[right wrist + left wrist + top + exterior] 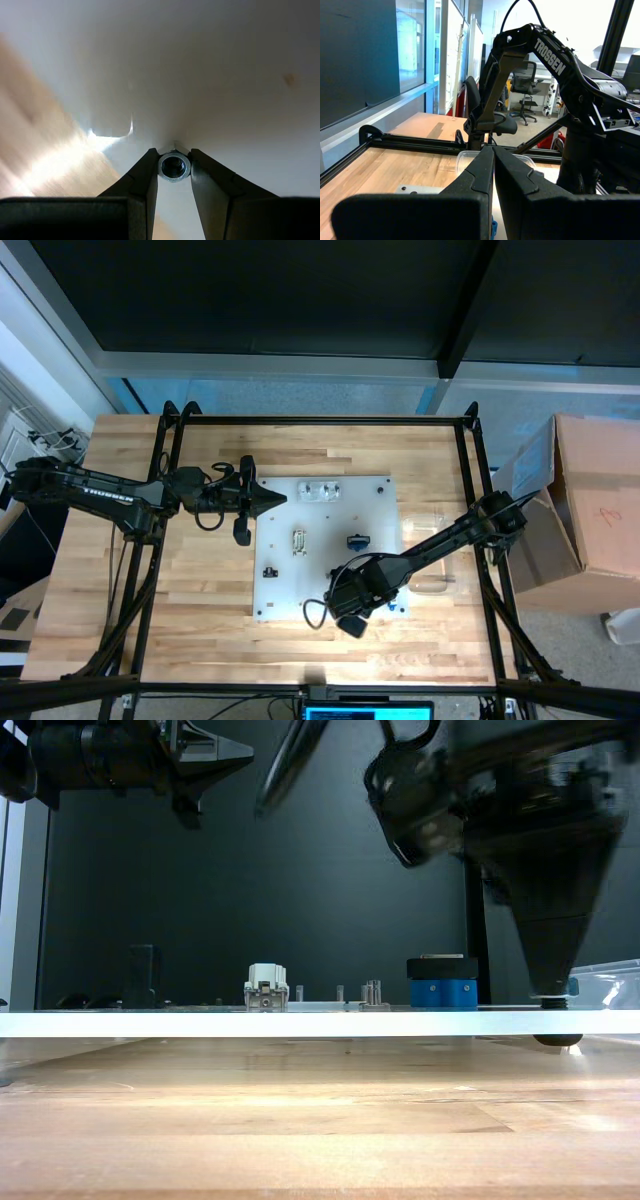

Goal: Unfasten the M12 nut and place it in the container

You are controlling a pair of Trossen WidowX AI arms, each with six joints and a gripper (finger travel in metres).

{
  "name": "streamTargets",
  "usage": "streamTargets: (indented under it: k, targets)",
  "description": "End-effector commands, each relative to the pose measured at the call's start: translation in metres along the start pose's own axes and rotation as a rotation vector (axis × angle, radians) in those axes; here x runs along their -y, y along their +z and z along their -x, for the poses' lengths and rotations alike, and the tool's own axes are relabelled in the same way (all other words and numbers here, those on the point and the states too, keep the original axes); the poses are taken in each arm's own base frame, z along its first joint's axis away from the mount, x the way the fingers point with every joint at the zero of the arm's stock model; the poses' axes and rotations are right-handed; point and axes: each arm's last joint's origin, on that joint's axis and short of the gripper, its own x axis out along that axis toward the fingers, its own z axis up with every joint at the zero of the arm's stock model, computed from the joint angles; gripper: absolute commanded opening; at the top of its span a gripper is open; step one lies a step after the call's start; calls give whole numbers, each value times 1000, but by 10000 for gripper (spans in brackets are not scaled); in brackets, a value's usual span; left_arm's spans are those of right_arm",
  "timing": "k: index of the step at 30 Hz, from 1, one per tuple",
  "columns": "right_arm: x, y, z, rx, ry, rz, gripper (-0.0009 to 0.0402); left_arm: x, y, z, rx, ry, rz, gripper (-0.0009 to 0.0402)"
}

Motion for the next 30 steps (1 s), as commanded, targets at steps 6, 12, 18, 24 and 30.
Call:
streamTargets:
  k: [6,12,18,24,30]
  targets:
    - [0,0,0,0,7,678,10,0,0,0,0,0,0,0]
    - [0,0,1,2,8,1005,8,0,0,0,0,0,0,0]
    - [0,-1,5,9,9,1238,10,0,0,0,0,0,0,0]
    - [3,-3,15,22,1,1333,9,0,0,0,0,0,0,0]
    - [7,-6,30,30,3,1323,8,0,0,0,0,0,0,0]
